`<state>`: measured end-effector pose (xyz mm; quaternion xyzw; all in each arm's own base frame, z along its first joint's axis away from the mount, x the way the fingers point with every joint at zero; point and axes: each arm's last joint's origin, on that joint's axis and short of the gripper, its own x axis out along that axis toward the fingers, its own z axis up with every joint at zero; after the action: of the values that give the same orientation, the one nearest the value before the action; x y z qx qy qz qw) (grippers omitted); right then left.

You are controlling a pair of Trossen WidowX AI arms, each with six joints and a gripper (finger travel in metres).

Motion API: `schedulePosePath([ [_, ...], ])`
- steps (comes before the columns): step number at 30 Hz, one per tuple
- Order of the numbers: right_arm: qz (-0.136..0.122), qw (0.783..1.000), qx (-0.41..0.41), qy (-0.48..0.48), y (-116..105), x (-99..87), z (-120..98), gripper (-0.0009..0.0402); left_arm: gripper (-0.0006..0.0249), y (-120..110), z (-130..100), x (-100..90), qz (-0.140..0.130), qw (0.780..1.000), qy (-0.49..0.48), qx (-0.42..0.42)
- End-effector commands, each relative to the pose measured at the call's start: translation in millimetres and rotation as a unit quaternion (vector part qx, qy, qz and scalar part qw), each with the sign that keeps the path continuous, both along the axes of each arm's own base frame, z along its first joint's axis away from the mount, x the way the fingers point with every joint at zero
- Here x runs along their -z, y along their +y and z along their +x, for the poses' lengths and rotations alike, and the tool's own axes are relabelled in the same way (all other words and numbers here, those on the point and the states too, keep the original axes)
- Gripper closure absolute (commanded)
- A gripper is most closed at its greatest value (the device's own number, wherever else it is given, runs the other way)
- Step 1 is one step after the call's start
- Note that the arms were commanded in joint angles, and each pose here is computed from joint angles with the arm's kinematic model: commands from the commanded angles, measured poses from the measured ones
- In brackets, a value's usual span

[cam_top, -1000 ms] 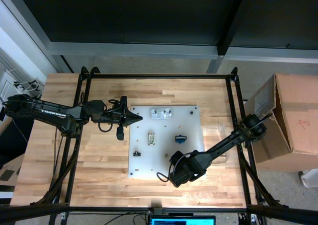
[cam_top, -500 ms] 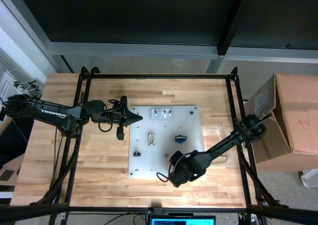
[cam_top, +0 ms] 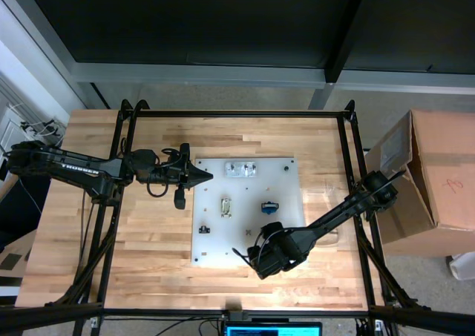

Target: Pick the M12 nut and place it on its threads and fasten

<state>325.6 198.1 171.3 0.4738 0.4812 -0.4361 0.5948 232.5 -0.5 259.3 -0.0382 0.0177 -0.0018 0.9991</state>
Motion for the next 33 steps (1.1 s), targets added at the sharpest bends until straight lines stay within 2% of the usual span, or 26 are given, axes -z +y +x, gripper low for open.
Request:
schedulePosePath([
  [1, 0.014, 0.996, 0.090, -0.008, 0.2, 0.0, 0.3, 0.0389, 0.0243, 0.0, 0.1, 0.0, 0.000, 1.000, 0.000, 0.000],
  [5, 0.031, 0.980, 0.197, -0.015, 0.1, 0.0, 0.3, 0.0389, 0.0243, 0.1, 0.1, 0.1, 0.000, 1.000, 0.000, 0.000],
  [10, 0.050, 0.946, 0.318, -0.022, 0.1, 0.0, 0.3, 0.0389, 0.0243, 0.1, 0.1, 0.0, 0.000, 1.000, 0.000, 0.000],
  [16, 0.074, 0.883, 0.463, -0.031, 0.1, 0.0, 0.3, 0.0389, 0.0243, 0.1, 0.1, 0.0, 0.000, 1.000, 0.000, 0.000],
  [22, 0.088, 0.823, 0.559, -0.037, 0.1, 0.0, 0.0, 0.0389, 0.0243, 0.1, 0.1, 0.0, 0.000, 1.000, 0.000, 0.000],
  [33, 0.098, 0.830, 0.547, -0.041, 1.9, -0.3, 1.9, 0.0389, 0.0243, 0.1, 0.1, 0.1, 0.000, 1.000, 0.000, 0.000],
])
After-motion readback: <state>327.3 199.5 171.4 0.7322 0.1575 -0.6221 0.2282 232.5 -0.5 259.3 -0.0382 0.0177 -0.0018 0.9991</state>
